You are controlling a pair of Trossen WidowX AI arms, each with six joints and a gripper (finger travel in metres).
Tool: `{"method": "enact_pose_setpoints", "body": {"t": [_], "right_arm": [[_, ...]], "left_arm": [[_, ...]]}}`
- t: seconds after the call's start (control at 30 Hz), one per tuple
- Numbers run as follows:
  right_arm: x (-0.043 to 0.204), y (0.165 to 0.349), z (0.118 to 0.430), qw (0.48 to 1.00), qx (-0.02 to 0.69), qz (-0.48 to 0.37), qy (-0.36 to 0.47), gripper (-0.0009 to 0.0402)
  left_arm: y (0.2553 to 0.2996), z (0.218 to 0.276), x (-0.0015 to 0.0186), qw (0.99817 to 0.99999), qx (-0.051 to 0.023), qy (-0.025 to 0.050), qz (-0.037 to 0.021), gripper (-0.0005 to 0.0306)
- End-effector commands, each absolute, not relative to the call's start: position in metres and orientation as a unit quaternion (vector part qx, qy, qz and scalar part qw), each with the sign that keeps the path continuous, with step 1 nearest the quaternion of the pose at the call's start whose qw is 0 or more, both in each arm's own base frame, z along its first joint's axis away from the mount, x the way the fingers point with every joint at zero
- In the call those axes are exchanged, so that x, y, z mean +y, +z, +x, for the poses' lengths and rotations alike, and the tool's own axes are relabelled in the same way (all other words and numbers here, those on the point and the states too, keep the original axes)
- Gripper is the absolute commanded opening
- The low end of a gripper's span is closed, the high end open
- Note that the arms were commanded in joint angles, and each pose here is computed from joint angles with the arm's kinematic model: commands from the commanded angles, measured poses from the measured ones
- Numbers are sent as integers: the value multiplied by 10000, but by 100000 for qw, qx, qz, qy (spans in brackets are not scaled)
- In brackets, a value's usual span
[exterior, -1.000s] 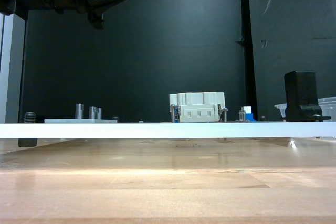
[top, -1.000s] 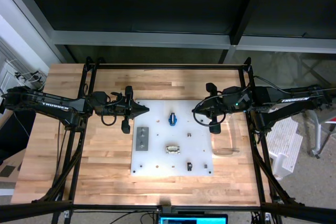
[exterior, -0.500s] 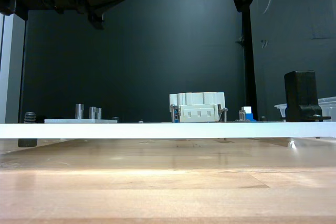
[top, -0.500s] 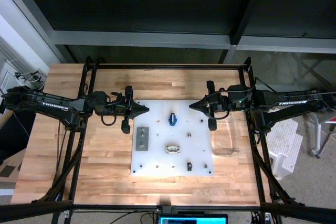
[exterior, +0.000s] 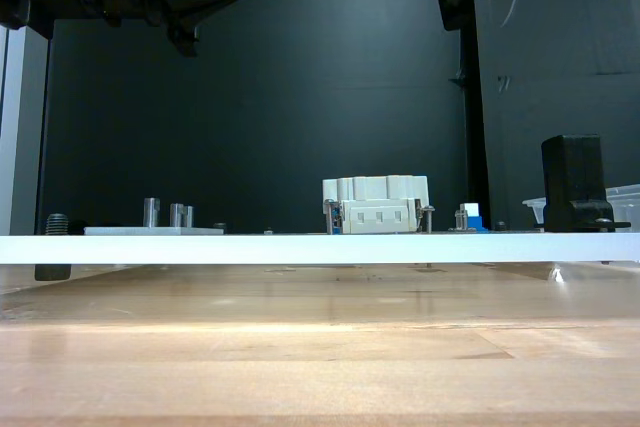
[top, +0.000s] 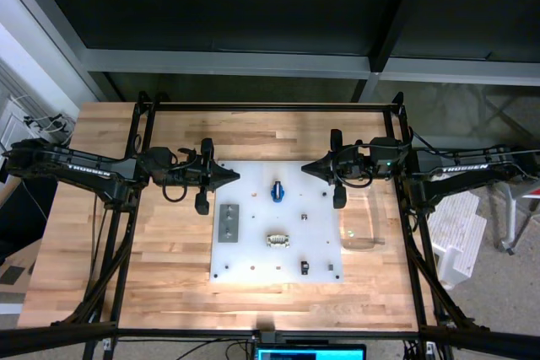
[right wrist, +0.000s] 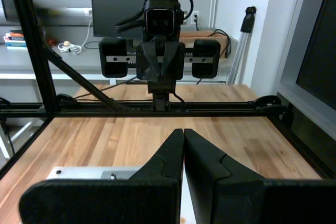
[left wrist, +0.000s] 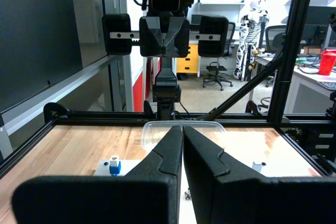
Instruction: Pick the 16mm bar and install on taskboard
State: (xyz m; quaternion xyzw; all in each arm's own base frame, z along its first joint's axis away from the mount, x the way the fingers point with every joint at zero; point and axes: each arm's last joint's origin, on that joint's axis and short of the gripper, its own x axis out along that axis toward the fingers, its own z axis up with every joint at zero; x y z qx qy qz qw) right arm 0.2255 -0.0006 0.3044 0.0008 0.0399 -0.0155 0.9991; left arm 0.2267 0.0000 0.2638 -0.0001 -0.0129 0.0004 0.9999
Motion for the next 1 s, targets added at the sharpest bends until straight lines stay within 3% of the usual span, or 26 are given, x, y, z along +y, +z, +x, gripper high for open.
{"method": "enact_pose_setpoints", "body": {"t": [0.03,0.33,1.0], "right_arm": [[-6,2995,2253,99954,2496,711,-1563,0],[-15,2837,2230,99955,386,2386,-1803,0],[-35,2665,2192,99915,-228,3709,-1767,0]], "left_arm": [[2640,2268,1,99991,-1307,38,-10,0],[2639,2268,1,99992,-1287,38,-10,0],[2639,2268,0,99992,-1287,19,-10,0]]}}
